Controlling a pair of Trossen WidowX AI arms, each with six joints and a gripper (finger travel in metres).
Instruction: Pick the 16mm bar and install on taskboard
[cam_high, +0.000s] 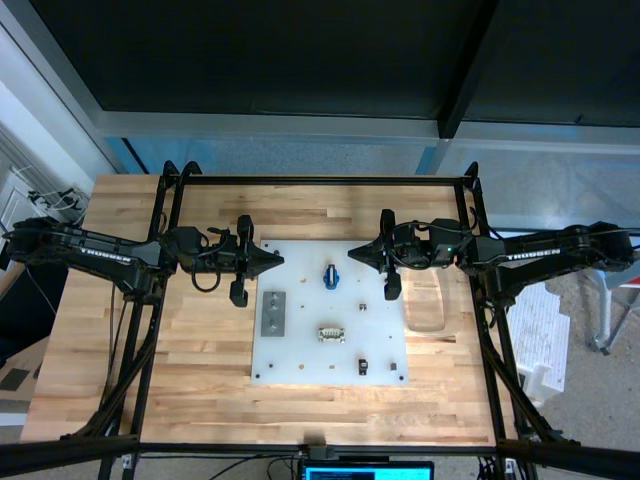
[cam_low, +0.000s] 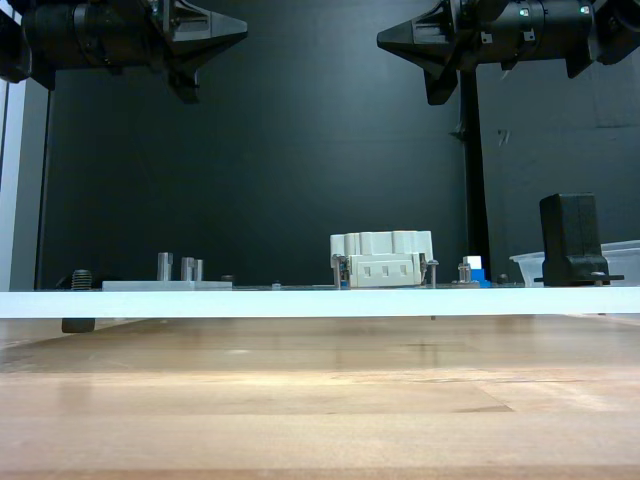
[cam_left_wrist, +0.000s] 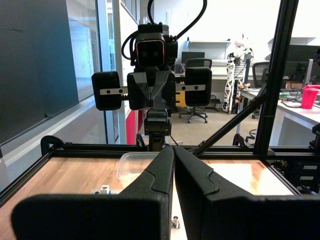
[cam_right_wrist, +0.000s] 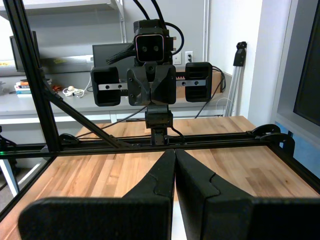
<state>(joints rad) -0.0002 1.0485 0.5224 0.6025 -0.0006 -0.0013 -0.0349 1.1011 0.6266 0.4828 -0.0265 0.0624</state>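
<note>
The left gripper (cam_high: 278, 258) is held high above the far left edge of the flat white square taskboard (cam_high: 300, 350), its fingers pressed together on nothing. The right gripper (cam_high: 352, 255) is held at like height above the far right part, likewise pressed together and empty. A tiny dark-grey stub near the board's near right corner, well apart from both grippers, is taken as the 16mm bar (cam_high: 397, 372); it is too small to be confirmed. A clear plastic tray (cam_high: 425, 300) lies just beside the board's right edge.
</note>
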